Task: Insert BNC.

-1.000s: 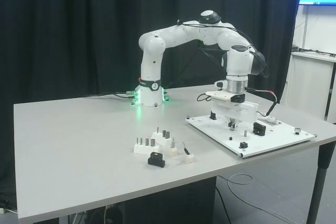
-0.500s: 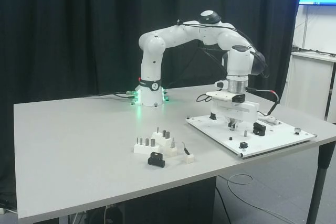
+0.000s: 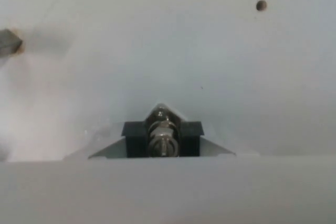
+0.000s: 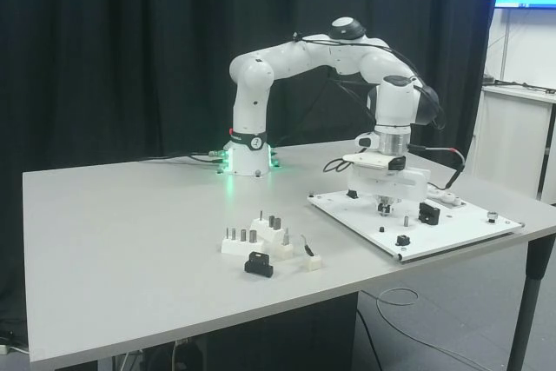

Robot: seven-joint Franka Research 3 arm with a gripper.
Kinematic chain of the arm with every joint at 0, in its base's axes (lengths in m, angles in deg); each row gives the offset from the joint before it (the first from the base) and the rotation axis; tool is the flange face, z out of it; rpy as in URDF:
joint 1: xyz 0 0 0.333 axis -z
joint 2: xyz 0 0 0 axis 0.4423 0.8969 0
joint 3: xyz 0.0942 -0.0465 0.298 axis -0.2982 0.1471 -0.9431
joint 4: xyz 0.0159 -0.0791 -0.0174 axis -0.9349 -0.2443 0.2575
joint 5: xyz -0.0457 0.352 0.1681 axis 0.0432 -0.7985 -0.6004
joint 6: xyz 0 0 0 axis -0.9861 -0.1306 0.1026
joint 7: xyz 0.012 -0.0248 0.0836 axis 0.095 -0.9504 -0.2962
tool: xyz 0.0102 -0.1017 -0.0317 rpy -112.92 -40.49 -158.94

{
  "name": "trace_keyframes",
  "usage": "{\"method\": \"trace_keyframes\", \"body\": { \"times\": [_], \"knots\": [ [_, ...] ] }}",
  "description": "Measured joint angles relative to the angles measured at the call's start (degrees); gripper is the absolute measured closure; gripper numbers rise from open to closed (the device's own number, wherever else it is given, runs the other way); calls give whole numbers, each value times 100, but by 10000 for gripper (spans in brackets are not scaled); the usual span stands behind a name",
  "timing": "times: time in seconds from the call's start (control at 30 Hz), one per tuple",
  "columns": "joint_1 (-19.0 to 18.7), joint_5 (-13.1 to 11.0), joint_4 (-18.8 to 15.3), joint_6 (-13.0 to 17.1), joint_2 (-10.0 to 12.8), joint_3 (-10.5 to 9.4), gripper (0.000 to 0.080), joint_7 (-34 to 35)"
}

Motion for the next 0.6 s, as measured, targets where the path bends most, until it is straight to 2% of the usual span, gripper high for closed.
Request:
{"method": "trace_keyframes", "body": {
  "times": [0.37, 0.6],
  "knots": [
    [10, -6, 1, -7, -9, -1, 683, -618],
    [24, -17, 1, -22, -19, -1, 683, -1314]
  ]
}}
